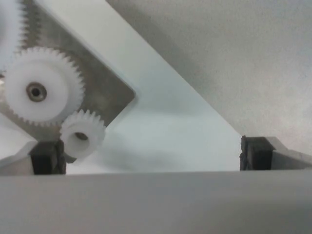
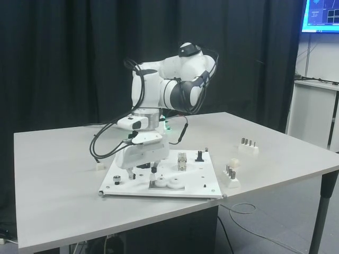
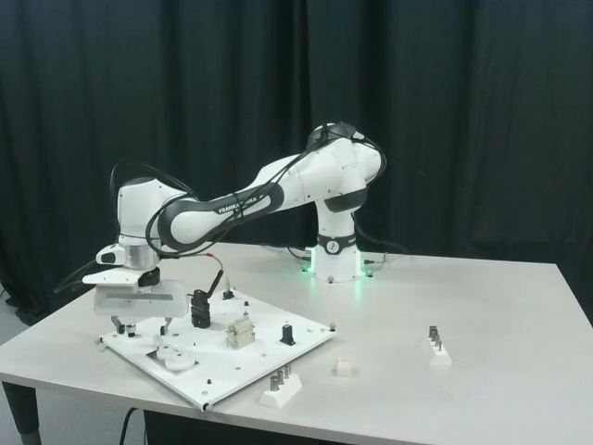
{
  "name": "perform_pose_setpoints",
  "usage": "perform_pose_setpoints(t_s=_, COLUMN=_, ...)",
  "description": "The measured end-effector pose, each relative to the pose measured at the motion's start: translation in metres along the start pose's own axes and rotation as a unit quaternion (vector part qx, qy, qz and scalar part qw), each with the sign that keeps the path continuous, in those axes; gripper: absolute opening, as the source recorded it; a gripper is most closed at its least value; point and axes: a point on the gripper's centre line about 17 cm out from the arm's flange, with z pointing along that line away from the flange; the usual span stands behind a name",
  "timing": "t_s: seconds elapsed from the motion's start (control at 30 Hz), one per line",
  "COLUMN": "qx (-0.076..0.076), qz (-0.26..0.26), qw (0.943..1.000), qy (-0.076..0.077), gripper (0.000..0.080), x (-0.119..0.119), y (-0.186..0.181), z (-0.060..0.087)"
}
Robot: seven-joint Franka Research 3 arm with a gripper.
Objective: Insert small gear.
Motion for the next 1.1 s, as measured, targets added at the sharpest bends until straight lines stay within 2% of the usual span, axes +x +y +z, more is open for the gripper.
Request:
perform_pose_setpoints(t_s=0.3, qx=0.001, qz=0.003, qw=1.0, qy=0.0, gripper=0.08, x=-0.0021, y=0.0009, z=0.0071)
perform_pose_setpoints(t_s=0.7, qx=0.0, qz=0.001, qw=1.0, qy=-0.001, gripper=0.08, x=-0.0033, y=0.0024, z=0.0065)
perform_pose_setpoints(t_s=1.1, qx=0.002, qz=-0.051, qw=0.9987, qy=0.0, gripper=0.08, x=0.0, y=0.0004, z=0.0073)
